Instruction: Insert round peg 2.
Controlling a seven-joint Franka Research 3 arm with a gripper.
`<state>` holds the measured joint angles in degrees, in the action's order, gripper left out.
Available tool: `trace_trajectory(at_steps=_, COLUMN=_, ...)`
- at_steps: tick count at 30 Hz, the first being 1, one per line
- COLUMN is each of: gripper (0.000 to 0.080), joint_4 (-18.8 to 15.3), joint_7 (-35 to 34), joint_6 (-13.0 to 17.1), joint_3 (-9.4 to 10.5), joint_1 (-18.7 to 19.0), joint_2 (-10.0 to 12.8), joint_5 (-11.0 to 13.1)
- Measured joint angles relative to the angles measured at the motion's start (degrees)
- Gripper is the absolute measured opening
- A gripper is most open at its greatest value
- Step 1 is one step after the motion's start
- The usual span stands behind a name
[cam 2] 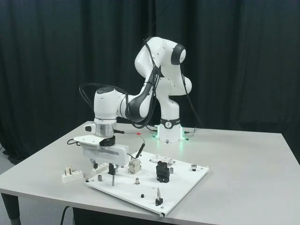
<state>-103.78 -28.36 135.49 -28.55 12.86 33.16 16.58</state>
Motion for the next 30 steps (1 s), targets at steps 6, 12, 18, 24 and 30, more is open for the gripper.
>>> trace_trajectory(at_steps=6, gripper=0.0800, joint_4=-0.1, joint_7=-0.2, joint_6=-0.2, joint_3=0.04, joint_1=-0.3, joint_2=0.0, joint_5=-1.1)
trace_trajectory(at_steps=12, gripper=0.0800, joint_4=-0.4, joint_7=-0.3, joint_6=-0.2, joint_3=0.09, joint_1=-0.4, joint_2=0.0, joint_5=-1.5)
trace_trajectory(at_steps=18, gripper=0.0800, joint_4=-0.7, joint_7=-0.3, joint_6=-0.2, joint_3=0.11, joint_1=-0.5, joint_2=0.0, joint_5=-1.5)
trace_trajectory(at_steps=24, gripper=0.0800, joint_4=-0.8, joint_7=-0.3, joint_6=-0.1, joint_3=0.25, joint_1=-0.5, joint_2=0.0, joint_5=-1.5)
trace_trajectory(at_steps=30, gripper=0.0800, joint_4=-0.9, joint_7=-0.3, joint_6=0.2, joint_3=0.40, joint_1=-0.5, joint_2=0.0, joint_5=-1.5)
